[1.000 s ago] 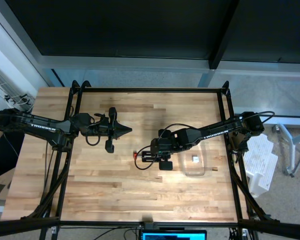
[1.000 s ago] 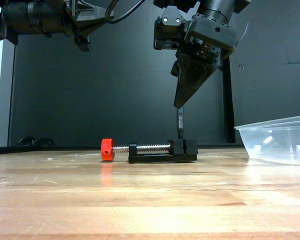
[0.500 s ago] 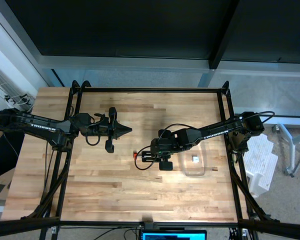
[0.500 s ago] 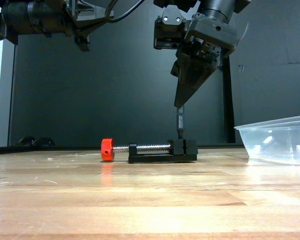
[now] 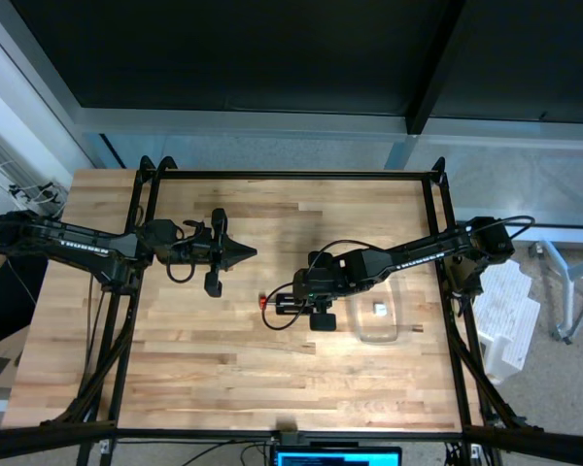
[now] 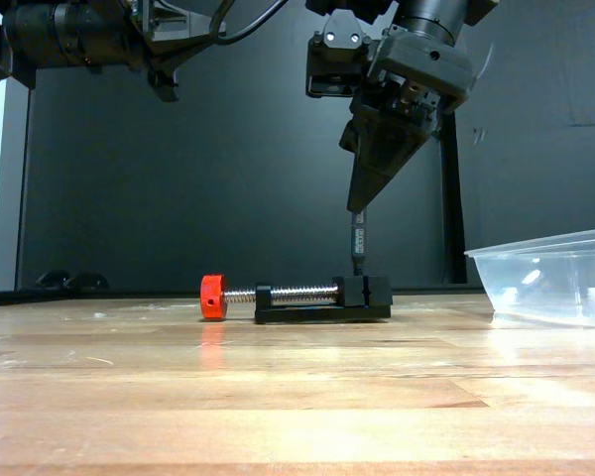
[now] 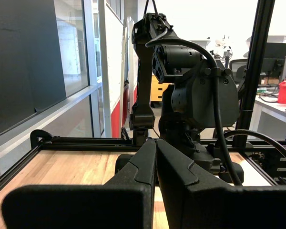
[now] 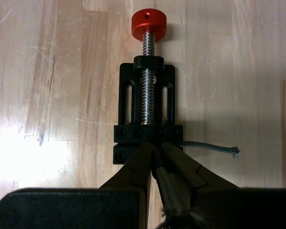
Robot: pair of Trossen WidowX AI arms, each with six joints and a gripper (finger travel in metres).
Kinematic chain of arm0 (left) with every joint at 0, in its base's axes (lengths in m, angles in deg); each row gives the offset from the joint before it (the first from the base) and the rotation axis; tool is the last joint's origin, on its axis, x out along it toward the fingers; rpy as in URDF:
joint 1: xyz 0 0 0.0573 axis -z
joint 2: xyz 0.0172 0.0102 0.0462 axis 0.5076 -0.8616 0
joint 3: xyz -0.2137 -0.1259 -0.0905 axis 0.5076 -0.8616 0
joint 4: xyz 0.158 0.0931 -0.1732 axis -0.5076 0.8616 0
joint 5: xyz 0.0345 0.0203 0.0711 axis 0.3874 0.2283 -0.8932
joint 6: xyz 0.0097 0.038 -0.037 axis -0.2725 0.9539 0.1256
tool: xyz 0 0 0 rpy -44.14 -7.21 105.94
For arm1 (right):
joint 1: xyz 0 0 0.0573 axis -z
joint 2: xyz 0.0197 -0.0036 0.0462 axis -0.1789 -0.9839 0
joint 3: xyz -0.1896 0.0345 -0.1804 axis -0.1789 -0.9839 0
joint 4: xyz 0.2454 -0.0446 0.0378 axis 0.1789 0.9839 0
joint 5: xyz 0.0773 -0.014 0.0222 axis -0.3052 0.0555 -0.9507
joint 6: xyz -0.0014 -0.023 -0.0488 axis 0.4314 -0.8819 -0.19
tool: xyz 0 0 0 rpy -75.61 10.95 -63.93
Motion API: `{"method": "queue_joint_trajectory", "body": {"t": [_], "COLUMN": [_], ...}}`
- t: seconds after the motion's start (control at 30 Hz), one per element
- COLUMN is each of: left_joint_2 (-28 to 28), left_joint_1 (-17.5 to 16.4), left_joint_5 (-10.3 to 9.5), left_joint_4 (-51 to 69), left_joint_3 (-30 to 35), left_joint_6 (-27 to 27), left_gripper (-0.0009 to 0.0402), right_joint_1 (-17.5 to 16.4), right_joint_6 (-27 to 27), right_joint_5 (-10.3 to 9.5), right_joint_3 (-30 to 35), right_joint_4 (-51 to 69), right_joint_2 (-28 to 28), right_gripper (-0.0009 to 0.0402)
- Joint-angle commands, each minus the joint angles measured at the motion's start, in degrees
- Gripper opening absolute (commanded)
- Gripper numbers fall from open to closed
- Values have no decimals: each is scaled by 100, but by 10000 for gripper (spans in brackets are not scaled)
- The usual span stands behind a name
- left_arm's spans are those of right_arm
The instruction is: Remove the USB-C connector from taskboard and place in the container
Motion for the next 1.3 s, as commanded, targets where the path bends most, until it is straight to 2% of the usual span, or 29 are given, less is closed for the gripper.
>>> {"method": "queue_joint_trajectory", "body": {"t": [0.03, 0.53, 0.77, 1.3], "left_joint_2": [0, 0, -4, -2], "left_joint_1": [0, -2, -2, -2], "left_joint_5": [0, 0, 0, 0], "left_joint_4": [-2, -2, 0, 0], "left_joint_3": [2, 2, 2, 2], "left_joint_6": [0, 0, 0, 0], "left_gripper": [0, 0, 0, 0], "right_joint_1": [-2, -28, -151, -514], "right_joint_6": [-7, 4, 39, 748], "right_joint_5": [7, 7, 4, 7], "right_joint_3": [17, 17, -26, -1366], "right_joint_4": [-4, 131, 339, 317], "right_joint_2": [107, 339, 533, 1888], "right_gripper": [0, 0, 0, 0]}}
